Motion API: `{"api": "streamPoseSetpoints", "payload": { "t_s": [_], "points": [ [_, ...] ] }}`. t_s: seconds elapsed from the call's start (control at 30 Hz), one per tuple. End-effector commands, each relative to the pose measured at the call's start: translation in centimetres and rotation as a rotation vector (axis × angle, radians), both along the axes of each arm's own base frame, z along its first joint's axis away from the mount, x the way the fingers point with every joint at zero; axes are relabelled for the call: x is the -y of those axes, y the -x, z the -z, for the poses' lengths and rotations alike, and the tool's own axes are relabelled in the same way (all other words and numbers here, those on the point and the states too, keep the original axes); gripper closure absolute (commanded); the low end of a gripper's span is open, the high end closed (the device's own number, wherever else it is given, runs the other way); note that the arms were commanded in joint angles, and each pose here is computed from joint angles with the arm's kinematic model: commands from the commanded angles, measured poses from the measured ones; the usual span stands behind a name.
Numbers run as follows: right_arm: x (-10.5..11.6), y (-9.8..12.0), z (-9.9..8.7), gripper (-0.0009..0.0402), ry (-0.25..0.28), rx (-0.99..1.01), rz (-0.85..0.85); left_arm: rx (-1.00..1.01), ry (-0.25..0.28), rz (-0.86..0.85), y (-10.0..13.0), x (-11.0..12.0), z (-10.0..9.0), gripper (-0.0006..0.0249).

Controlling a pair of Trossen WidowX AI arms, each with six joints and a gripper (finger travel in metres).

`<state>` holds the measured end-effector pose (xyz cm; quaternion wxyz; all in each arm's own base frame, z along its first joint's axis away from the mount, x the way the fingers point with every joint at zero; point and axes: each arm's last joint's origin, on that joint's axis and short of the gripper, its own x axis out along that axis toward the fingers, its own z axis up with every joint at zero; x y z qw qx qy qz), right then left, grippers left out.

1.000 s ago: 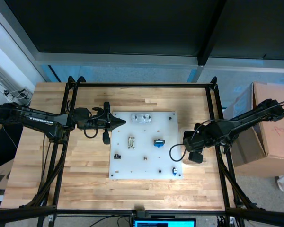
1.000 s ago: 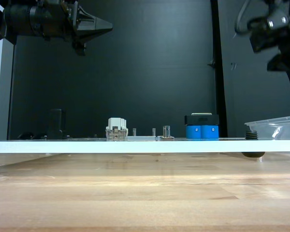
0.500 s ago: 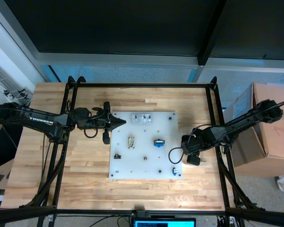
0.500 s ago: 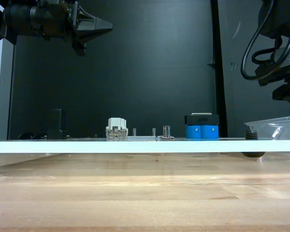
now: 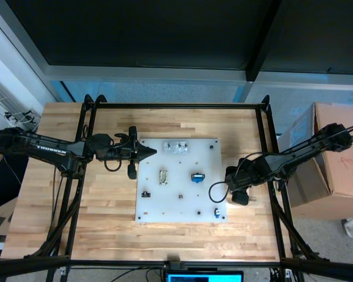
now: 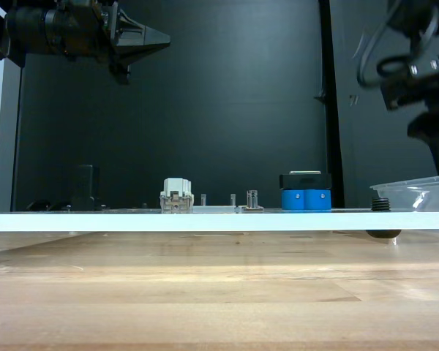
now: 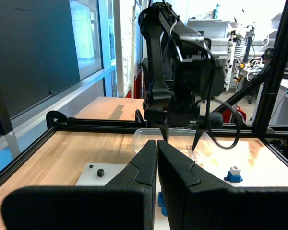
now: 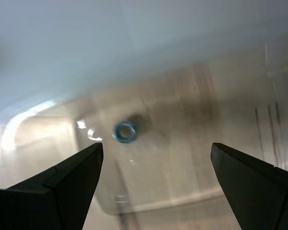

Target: Unfasten the M12 nut and place it in the container

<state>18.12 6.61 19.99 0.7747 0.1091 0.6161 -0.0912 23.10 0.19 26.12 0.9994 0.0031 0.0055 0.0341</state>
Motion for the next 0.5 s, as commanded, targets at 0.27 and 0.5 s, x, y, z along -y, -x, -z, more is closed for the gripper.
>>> {"api": "streamPoseSetpoints", "payload": {
  "t_s": [0.27,0.5],
  "points": [
    [0.8,-2.5,-6.5,0.0158,0.050,0.338,-0.049,0.000,0.000,0.000,0.0,0.0,0.0,0.0243],
    [1.2,-4.5,-8.7,0.0283,0.064,0.641,-0.126,0.000,0.000,0.000,0.0,0.0,0.0,0.0243]
  ]
}}
